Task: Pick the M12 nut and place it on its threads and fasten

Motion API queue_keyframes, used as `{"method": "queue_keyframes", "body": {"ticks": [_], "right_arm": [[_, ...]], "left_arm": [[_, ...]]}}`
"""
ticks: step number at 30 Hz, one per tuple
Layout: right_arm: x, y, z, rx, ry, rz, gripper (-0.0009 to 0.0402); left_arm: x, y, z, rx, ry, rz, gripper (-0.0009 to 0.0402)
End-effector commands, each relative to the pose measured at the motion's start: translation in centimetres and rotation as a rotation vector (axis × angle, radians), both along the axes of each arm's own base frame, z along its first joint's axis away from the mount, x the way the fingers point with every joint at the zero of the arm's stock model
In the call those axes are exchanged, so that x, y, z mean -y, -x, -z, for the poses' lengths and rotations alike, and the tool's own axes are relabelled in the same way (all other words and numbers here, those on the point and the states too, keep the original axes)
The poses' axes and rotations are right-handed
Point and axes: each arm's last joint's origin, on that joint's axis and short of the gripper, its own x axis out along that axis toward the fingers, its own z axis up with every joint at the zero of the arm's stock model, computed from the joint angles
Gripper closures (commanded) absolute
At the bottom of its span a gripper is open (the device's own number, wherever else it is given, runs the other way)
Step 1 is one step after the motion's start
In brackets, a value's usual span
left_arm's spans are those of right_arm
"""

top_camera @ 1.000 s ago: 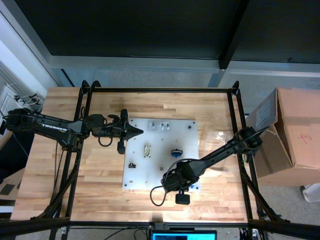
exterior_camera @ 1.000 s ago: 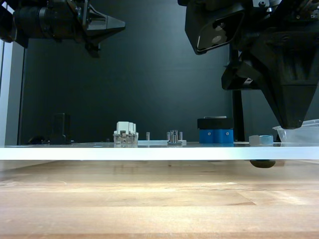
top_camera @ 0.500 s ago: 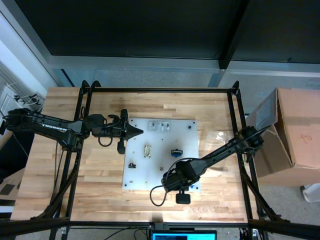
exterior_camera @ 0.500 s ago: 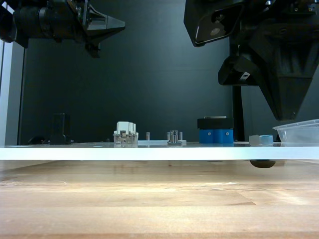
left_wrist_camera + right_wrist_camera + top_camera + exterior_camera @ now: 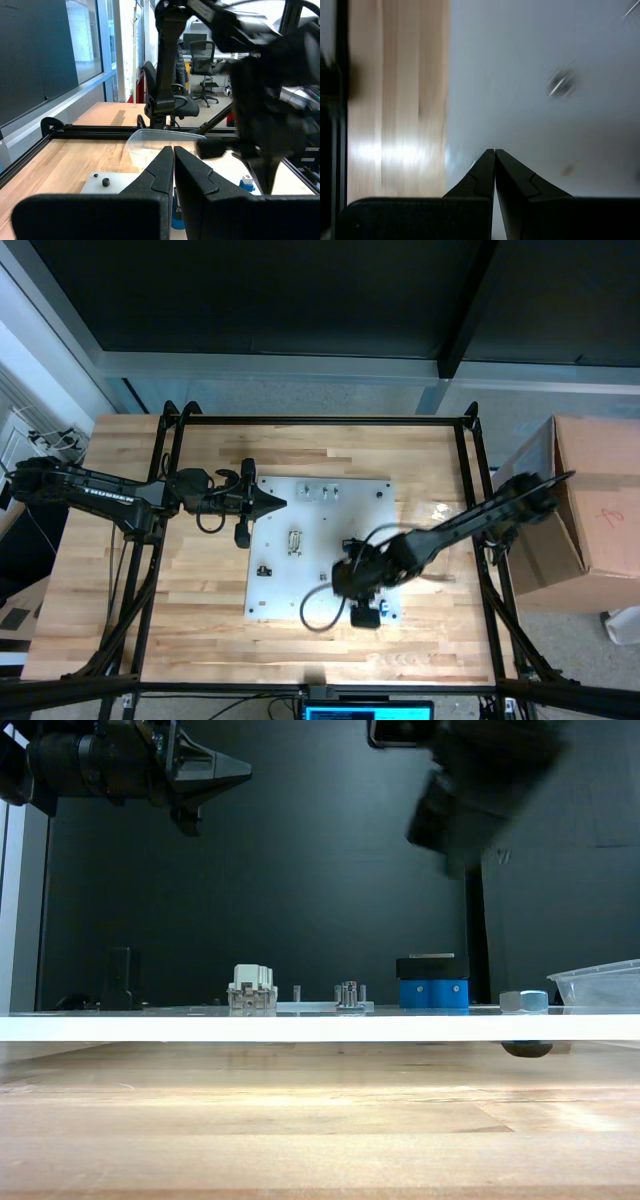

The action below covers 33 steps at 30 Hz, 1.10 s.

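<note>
The small silver nut (image 5: 523,1001) sits low on the white board (image 5: 300,1025) near its right end, in front of the clear tray (image 5: 600,985). No stud ribs show under it, so it looks to be on its stud. In the high view the right arm's black camera (image 5: 366,615) covers that spot. My right gripper (image 5: 340,577) hangs blurred above the board, well clear of the nut; in its wrist view it (image 5: 494,150) is shut on nothing. My left gripper (image 5: 278,504) hovers high over the board's far left edge, fingers (image 5: 162,160) pressed together, empty.
A blue block with a black cap (image 5: 432,982), a white connector (image 5: 252,990) and a small silver post (image 5: 349,995) stand on the board. The black frame (image 5: 470,480) surrounds the table. A cardboard box (image 5: 585,510) stands to the right.
The right gripper has risen and swung away from the nut's corner, toward the board's middle. The nut has stayed in place. The left arm has not moved.
</note>
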Motion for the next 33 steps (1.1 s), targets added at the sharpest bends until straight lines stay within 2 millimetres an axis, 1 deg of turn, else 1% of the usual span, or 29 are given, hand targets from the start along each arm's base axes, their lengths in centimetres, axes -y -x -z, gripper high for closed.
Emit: {"method": "queue_keyframes", "body": {"ticks": [1, 8, 13, 16, 20, 24, 28, 33], "right_arm": [[1.9, 1.1, -1.4, 0.133, 0.030, 0.033, 0.0393], [6.4, 3.5, -4.1, 0.399, 0.047, 0.071, 0.0393], [9.1, 5.3, -5.2, 0.607, 0.078, 0.098, 0.0393], [10.2, 6.4, -5.6, 0.727, 0.111, 0.092, 0.0393], [11.2, 7.9, -5.8, 0.839, 0.142, 0.095, 0.0393], [12.5, 9.1, -5.9, 0.950, 0.088, 0.058, 0.0394], [13.5, 10.0, -5.2, 1.043, 0.105, 0.077, 0.0394], [13.9, 10.6, -3.7, 1.085, 0.120, 0.091, 0.0394]], "left_arm": [[0.0, 0.0, 0.0, 0.000, 0.000, 0.000, 0.0393], [0.0, 0.0, 0.0, 0.000, 0.000, 0.000, 0.0393], [0.0, 0.0, 0.0, 0.001, 0.000, 0.000, 0.0393], [0.0, 0.0, 0.0, 0.000, 0.000, 0.000, 0.0393], [0.0, 0.0, 0.0, 0.000, 0.000, 0.000, 0.0393], [0.0, 0.0, 0.0, 0.000, 0.000, 0.000, 0.0393], [0.0, 0.0, 0.0, 0.001, 0.000, 0.000, 0.0393], [0.0, 0.0, 0.0, 0.000, 0.000, 0.000, 0.0393]]}}
